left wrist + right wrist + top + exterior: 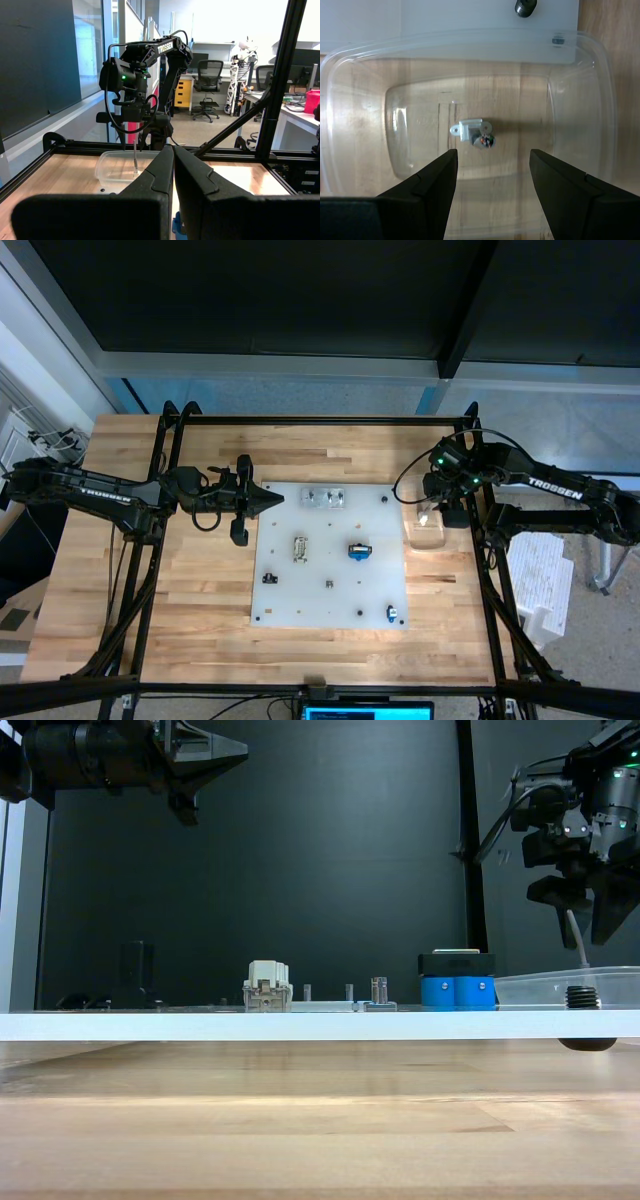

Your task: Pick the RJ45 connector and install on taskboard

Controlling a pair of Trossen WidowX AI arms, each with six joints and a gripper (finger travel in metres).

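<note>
Centring matters: right end effector (492, 152), spread above the clear tray (600, 100), should straddle its RJ45 connector (471, 131); left end effector (173, 150), closed, hangs well apart from it.

Brand TROSSEN, white caps, on left arm (100, 492) & right arm (555, 490); same txt legible in left wrist view.

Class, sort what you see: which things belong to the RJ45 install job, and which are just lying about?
Job in hand:
RJ45 connector, lying in the clear tray
taskboard
right gripper, open above the tray

Lying about:
left gripper, shut, parked high by the taskboard's left edge
blue fitting
silver metal blocks
</note>
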